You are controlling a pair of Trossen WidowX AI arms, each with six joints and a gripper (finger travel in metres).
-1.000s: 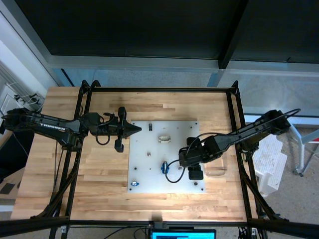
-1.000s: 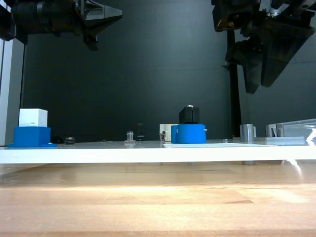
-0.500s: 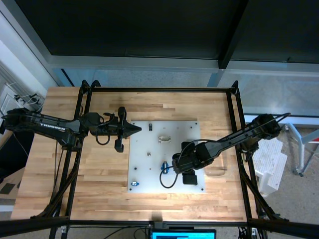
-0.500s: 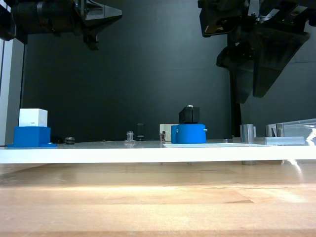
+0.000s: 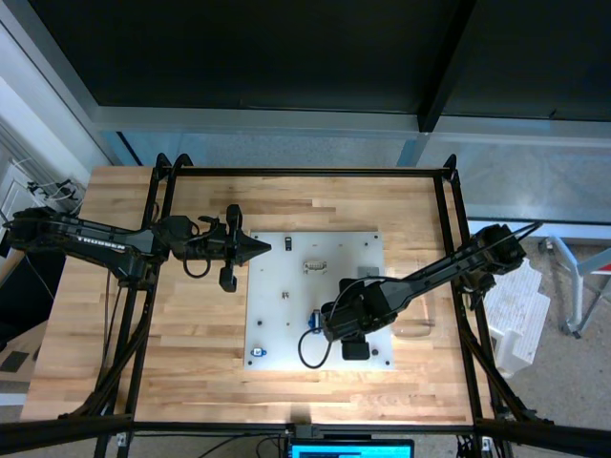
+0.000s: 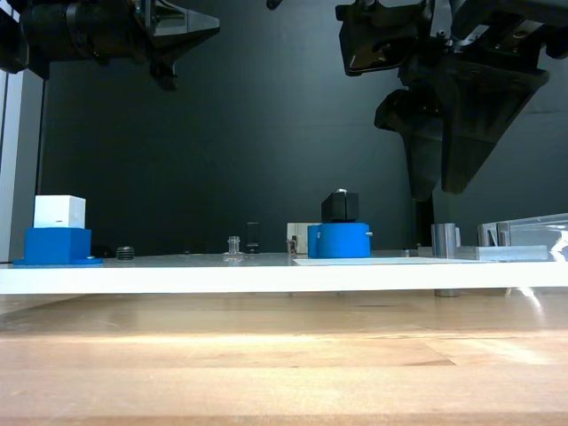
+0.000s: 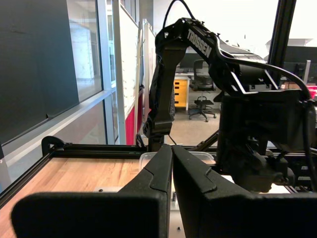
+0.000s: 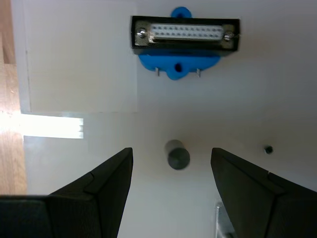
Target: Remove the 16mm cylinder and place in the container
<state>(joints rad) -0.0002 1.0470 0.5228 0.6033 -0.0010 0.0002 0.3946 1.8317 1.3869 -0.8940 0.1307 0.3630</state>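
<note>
The 16mm cylinder (image 8: pixel 178 154) is a short silvery peg standing upright on the white board (image 8: pixel 74 59), and it also shows in the low view (image 6: pixel 443 240). My right gripper (image 8: pixel 171 150) hangs open above it, one finger (image 8: pixel 101 191) on each side, clear of the peg. In the low view the right gripper (image 6: pixel 437 188) points down just above the peg. The high view hides the peg under the right gripper (image 5: pixel 342 324). The clear container (image 5: pixel 417 313) sits at the board's right edge. My left gripper (image 5: pixel 258 248) hovers shut at the board's left edge, empty.
A blue connector (image 8: pixel 184 42) with a black socket is fixed to the board just beyond the peg (image 6: pixel 338 238). A blue block topped by a white cube (image 6: pixel 58 232) stands at the near left. Small fittings dot the board (image 5: pixel 286 277). A black frame rings the table.
My right gripper has swung left across the board and come lower, ending over the cylinder. The left arm has not moved.
</note>
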